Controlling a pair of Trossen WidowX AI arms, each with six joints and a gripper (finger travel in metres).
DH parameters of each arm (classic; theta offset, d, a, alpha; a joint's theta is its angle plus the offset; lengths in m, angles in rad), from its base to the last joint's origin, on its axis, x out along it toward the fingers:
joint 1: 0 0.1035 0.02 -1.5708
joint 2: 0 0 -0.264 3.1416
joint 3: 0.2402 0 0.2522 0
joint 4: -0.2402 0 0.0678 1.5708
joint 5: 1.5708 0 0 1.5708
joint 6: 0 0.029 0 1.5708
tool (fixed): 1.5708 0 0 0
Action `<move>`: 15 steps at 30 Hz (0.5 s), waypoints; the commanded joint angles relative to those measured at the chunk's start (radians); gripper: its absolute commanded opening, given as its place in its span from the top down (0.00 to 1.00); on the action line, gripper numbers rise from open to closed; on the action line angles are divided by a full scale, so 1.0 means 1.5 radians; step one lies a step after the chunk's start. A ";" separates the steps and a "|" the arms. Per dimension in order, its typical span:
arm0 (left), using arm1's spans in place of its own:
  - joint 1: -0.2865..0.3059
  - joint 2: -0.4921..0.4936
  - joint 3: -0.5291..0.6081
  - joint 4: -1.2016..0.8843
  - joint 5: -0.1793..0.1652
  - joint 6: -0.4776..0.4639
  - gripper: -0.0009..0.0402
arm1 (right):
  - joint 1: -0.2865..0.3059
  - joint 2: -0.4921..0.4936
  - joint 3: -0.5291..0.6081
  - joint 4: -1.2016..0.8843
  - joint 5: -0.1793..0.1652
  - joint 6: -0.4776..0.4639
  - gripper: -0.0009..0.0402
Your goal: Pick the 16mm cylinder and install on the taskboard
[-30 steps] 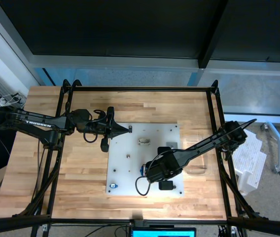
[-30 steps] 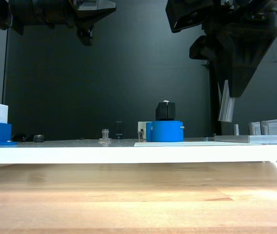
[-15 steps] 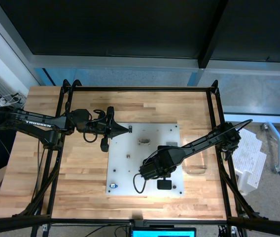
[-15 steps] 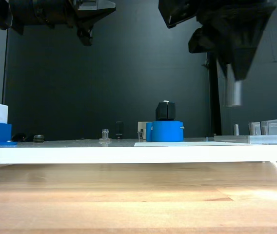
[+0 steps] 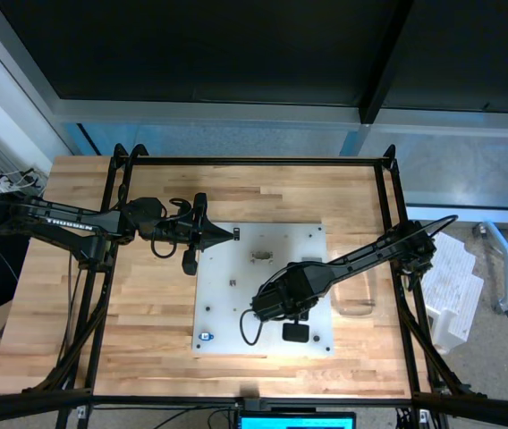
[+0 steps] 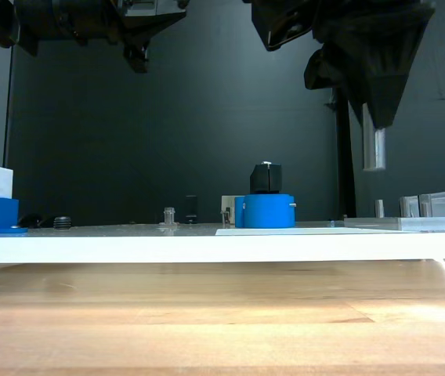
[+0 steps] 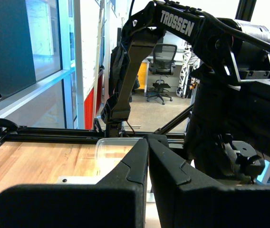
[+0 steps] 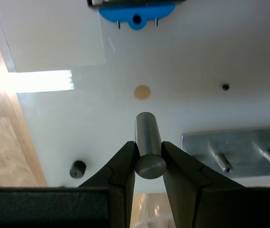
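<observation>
The 16mm cylinder (image 8: 147,128), a silver-grey metal peg, is clamped between the fingers of my right gripper (image 8: 148,148). That gripper (image 5: 267,308) hovers over the near middle of the white taskboard (image 5: 236,304). From table height the cylinder (image 6: 374,149) hangs upright below the right gripper (image 6: 375,117), well above the taskboard (image 6: 128,247). A small round hole (image 8: 142,91) in the board lies just beyond the cylinder's tip. My left gripper (image 5: 223,234) rests at the board's far left corner, and its fingers (image 7: 135,164) are pressed together with nothing between them.
A blue connector (image 6: 269,211) with a black cap stands on the board. A grey metal block (image 8: 235,147) with pegs lies beside the cylinder. A clear plastic tray (image 5: 359,295) sits right of the board. A black frame (image 5: 254,162) rings the table.
My right gripper has shifted left over the board with the cylinder, which now hangs higher and more upright. The left arm has not moved.
</observation>
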 commanded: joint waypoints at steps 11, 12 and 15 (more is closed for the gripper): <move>0.000 0.000 0.000 0.000 0.000 0.000 0.98 | -0.004 0.060 0.024 0.005 -0.010 -0.006 0.98; 0.000 0.000 0.000 0.000 0.000 0.000 0.98 | -0.004 0.059 0.020 0.005 -0.010 -0.005 0.98; 0.000 0.000 0.000 0.000 0.000 0.000 0.98 | -0.004 0.059 0.014 0.010 -0.009 0.000 0.98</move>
